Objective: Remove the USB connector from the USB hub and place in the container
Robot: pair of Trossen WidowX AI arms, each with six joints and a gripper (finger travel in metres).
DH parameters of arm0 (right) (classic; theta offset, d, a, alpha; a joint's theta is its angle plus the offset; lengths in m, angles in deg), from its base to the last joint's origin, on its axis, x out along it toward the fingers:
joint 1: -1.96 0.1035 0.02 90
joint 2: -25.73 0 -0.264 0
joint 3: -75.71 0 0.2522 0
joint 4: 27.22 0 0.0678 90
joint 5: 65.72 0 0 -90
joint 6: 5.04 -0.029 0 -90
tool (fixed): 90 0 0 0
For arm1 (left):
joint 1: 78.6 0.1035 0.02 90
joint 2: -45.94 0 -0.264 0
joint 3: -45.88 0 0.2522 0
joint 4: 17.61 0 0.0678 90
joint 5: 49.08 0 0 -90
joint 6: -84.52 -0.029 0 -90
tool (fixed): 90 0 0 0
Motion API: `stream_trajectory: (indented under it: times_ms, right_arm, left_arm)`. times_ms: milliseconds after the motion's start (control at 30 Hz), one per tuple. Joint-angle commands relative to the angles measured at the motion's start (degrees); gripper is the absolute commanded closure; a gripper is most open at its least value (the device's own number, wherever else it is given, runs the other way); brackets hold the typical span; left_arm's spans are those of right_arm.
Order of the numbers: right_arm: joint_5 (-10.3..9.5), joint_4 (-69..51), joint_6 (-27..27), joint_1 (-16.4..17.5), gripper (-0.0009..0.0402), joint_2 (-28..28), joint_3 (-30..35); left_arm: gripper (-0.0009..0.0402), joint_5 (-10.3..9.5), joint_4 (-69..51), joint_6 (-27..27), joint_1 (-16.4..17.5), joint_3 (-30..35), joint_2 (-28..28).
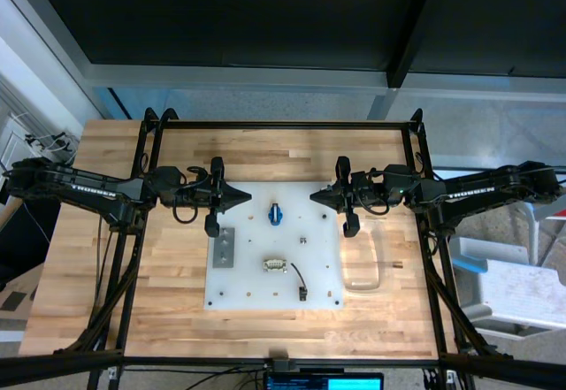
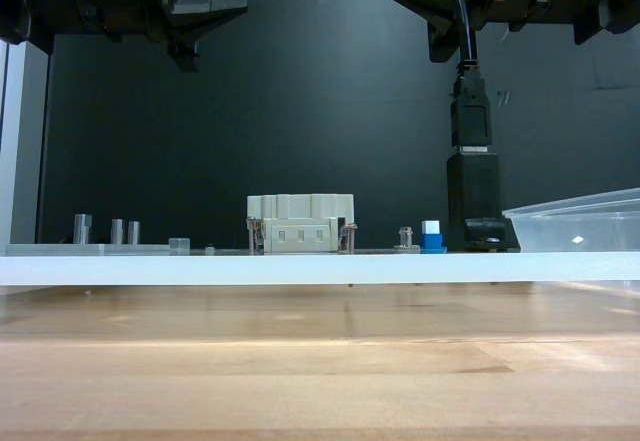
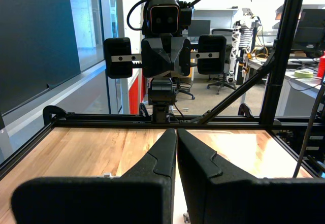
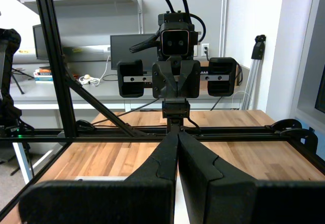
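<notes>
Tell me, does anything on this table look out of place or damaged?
Nothing stands out. The USB connector sits upright in the USB hub on the white board. The container lies beside the board. The left gripper and right gripper hang shut above it, touching nothing.

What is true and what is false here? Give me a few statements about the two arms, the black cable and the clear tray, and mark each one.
1. The left fingers are shut, hold nothing and hover over the left part of the white board. True.
2. The right fingers grip the black cable. False: they are shut on nothing, high over the board's right part.
3. The cable lies in the clear tray. False: it is plugged into the small black hub on the board.
4. The tray sits on the wooden table, right of the board. True.
</notes>
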Motion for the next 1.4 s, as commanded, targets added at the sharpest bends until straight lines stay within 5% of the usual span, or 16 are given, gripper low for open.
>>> stream_trajectory:
  times_ms: [33,600,867,967,1400]
  right_arm:
    - [0.02,0.02,-0.02,-0.02,0.0393,0.0,0.0]
    - [0.04,0.04,0.0,0.0,0.0393,0.0,0.0]
    - [-0.31,-1.01,-5.97,0.07,0.0393,0.02,0.13]
    - [-1.64,-7.89,-6.43,0.17,0.0393,0.02,2.21]
    - [-1.73,-50.49,-3.34,0.66,0.0393,-0.11,19.67]
  left_arm:
    - [0.0392,0.0,0.0,0.0,0.02,0.02,-0.02]
    - [0.0392,0.0,0.0,0.0,0.04,0.02,-0.02]
    - [0.0392,0.0,0.0,0.0,0.02,0.02,-0.02]
    - [0.0392,0.0,0.0,0.0,0.02,0.02,-0.02]
    - [0.0392,0.0,0.0,0.0,0.02,0.02,-0.02]
